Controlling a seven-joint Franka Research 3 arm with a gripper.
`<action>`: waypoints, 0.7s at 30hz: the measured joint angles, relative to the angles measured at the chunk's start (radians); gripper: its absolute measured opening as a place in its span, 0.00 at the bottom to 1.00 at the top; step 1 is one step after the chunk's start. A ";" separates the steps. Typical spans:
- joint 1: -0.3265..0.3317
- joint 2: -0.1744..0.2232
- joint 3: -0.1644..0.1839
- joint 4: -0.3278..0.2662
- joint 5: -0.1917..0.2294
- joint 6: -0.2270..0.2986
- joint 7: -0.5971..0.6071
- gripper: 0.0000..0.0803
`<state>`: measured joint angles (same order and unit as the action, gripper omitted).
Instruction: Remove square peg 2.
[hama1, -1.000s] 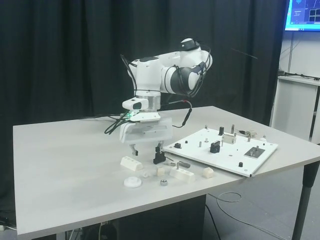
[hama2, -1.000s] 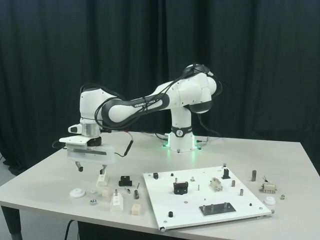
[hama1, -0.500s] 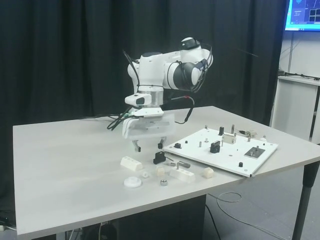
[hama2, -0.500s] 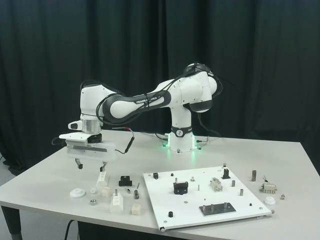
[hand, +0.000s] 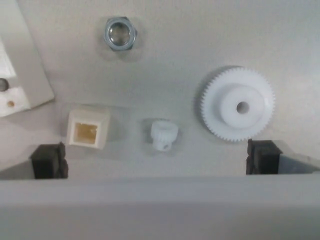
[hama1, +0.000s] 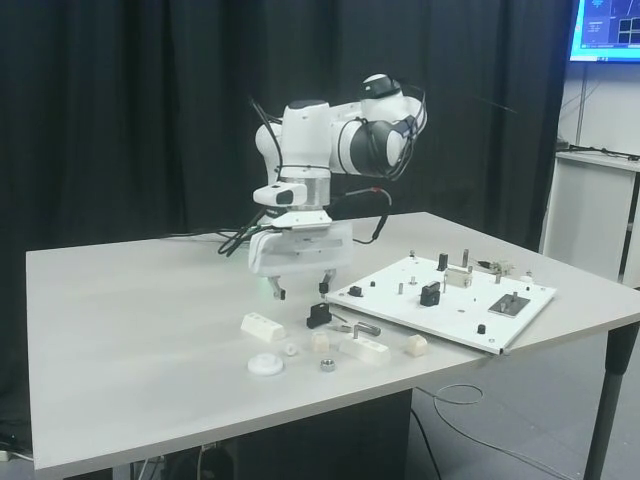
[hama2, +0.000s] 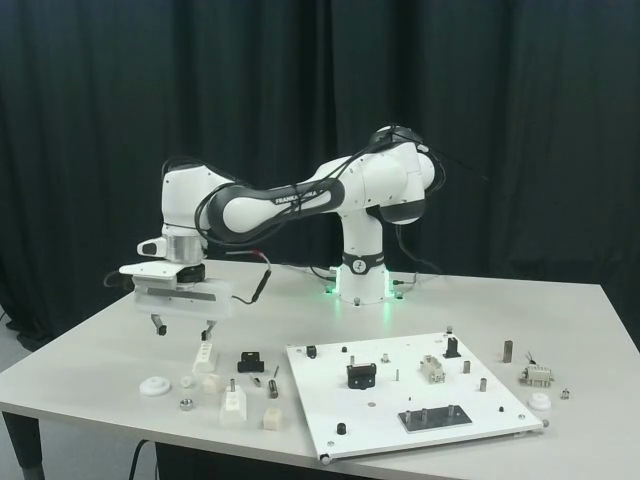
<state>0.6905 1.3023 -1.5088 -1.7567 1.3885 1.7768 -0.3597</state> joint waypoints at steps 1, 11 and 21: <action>0.001 0.000 -0.001 0.001 -0.001 -0.001 0.000 1.00; 0.008 -0.002 -0.010 0.011 -0.014 -0.014 0.000 1.00; 0.025 -0.003 -0.032 0.014 -0.023 -0.047 0.000 1.00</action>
<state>0.7157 1.2996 -1.5408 -1.7426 1.3654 1.7298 -0.3598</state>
